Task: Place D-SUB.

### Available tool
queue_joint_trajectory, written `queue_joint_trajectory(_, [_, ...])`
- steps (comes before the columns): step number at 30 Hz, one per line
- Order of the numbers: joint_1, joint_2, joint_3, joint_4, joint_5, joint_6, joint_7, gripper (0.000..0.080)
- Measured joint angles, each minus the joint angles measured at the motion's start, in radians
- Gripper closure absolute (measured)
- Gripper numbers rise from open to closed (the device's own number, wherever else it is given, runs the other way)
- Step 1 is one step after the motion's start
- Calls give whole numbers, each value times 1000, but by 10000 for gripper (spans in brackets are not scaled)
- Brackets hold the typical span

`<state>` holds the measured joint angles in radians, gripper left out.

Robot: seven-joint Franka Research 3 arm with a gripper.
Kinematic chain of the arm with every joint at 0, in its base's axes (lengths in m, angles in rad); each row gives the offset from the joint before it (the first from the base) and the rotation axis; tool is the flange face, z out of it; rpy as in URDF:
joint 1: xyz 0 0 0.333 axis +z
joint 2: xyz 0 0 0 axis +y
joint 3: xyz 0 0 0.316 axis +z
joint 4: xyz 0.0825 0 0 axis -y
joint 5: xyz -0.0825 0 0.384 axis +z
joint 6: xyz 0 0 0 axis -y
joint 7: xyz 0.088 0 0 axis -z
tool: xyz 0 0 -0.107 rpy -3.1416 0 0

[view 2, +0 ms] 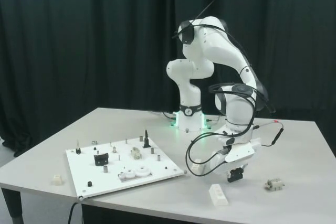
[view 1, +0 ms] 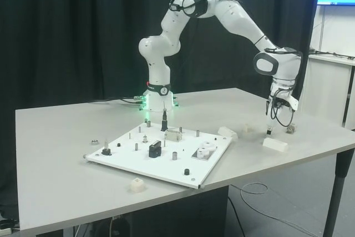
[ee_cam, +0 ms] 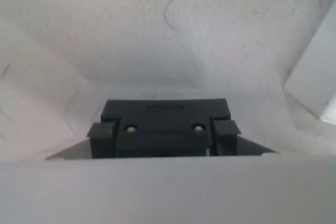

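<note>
Gripper (view 2: 235, 174) jaws clamped on black D-SUB (ee_cam: 165, 128), low over table (view 1: 55, 137) near its far edge; white block (view 2: 218, 194) just beside, small connector (view 2: 274, 184) near

black D-SUB (ee_cam: 165, 127), two pale screw holes, apparently flat between claw (ee_cam: 165, 142) fingers

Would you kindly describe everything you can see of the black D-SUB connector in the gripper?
The D-SUB connector is a black, matte, plastic-looking block, wider than tall, with two small pale screw heads on its face. The gripper holds it between black fingers clamped on its two ends. It hangs just above the grey table, beside a white block.
</note>
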<state>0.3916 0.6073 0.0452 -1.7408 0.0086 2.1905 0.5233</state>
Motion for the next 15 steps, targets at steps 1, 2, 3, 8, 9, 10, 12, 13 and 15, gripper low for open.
queue_joint_trajectory(1, [0, 0, 0, 4, 0, -6, 3, 414])
queue_joint_trajectory(2, [0, 0, 0, 8, 0, -10, 6, 414])
queue_joint_trajectory(3, [0, 0, 0, 11, 0, -16, 7, 414])
queue_joint_trajectory(8, [1, 0, 0, 25, 0, -38, 15, 414])
queue_joint_trajectory(9, [1, 0, 0, 26, 0, -40, 15, 414])
queue_joint_trajectory(10, [1, 0, 0, 28, 0, -41, 15, 418])
queue_joint_trajectory(12, [1, 0, -1, 30, 0, -43, 16, 418])
queue_joint_trajectory(13, [1, 0, -1, 30, 0, -44, 16, 418])
queue_joint_trajectory(15, [1, 0, -1, 31, 0, -44, 16, 418])
